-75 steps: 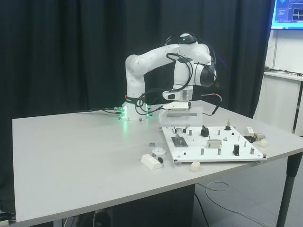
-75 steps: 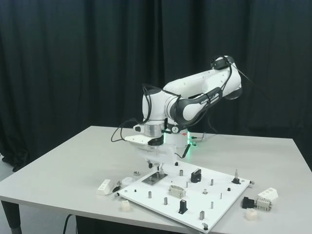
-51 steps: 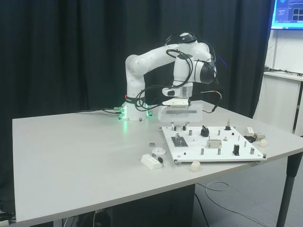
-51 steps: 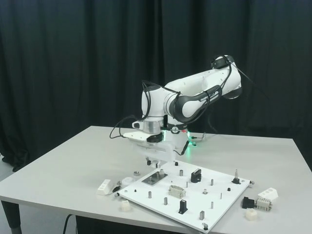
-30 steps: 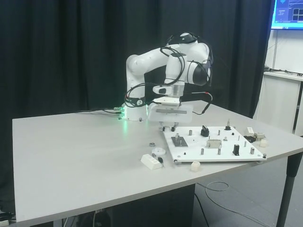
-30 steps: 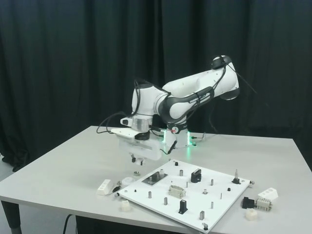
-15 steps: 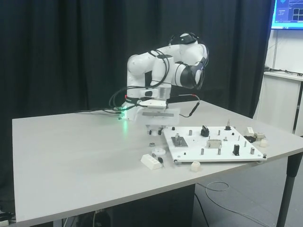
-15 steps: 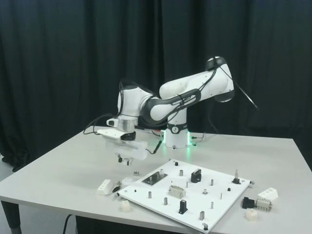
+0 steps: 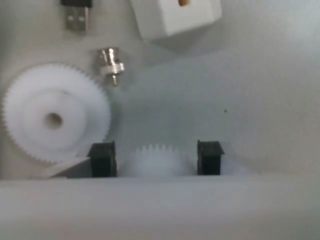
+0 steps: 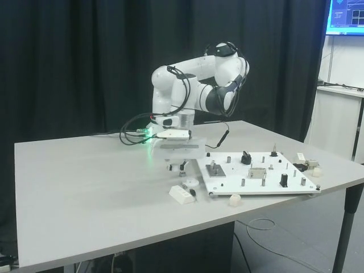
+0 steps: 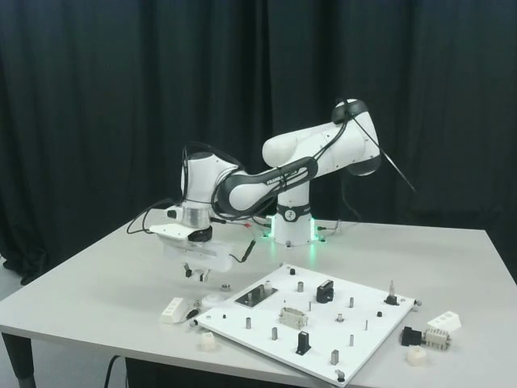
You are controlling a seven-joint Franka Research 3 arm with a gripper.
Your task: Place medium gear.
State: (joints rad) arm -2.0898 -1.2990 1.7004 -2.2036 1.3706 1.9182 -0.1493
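End effector [image 9: 156, 159] above table [image 10: 85, 170], fingers apart, small gear [image 9: 156, 160] between, untouched.

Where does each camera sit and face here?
Wrist view: on the arm's wrist, looking down at the grey table; both black fingertips show, jaws open, near a large white toothed gear.
First room view: off the table's front, facing the white arm and white peg board.
Second room view: off the table, higher, facing the arm's whole length.
Shared: the large gear shows in all three.
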